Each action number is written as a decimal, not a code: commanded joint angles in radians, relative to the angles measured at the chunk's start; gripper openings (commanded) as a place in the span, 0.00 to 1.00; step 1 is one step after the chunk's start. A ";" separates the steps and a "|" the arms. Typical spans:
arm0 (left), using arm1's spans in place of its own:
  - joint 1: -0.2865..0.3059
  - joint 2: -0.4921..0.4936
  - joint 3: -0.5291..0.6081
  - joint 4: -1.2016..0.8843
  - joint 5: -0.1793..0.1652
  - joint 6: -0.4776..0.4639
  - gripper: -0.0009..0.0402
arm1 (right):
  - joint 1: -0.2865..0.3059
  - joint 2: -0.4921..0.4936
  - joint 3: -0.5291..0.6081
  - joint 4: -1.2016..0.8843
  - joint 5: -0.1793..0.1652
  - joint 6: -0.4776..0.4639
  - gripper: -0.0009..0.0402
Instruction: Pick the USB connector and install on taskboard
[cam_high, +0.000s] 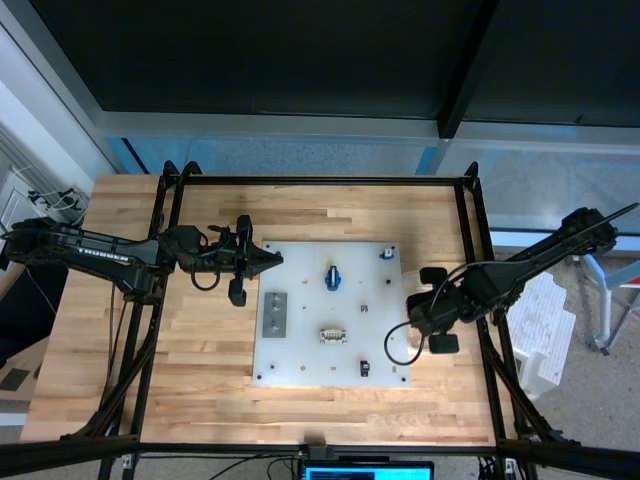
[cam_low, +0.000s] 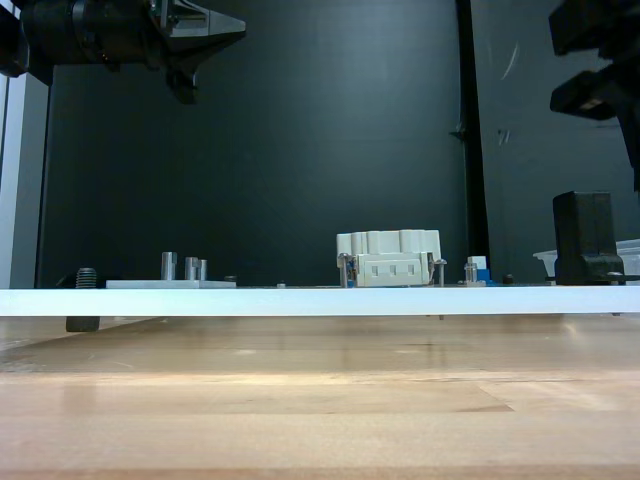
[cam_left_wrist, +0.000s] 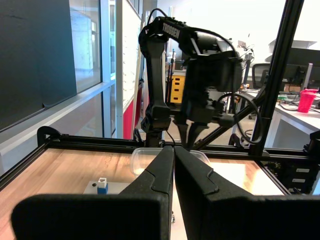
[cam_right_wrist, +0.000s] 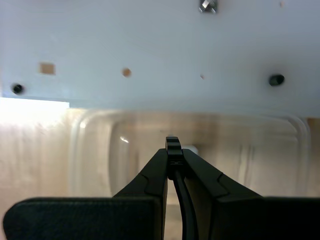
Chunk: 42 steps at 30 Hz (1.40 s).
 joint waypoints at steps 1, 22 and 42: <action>0.000 0.000 0.000 0.000 0.000 0.000 0.02 | 0.020 0.059 0.055 0.002 0.000 0.030 0.02; 0.000 0.000 0.000 0.000 0.000 0.000 0.02 | 0.070 0.407 0.406 -0.009 0.000 0.109 0.02; 0.000 0.000 0.000 0.000 0.000 0.000 0.02 | 0.086 0.610 0.689 -0.101 -0.011 0.131 0.02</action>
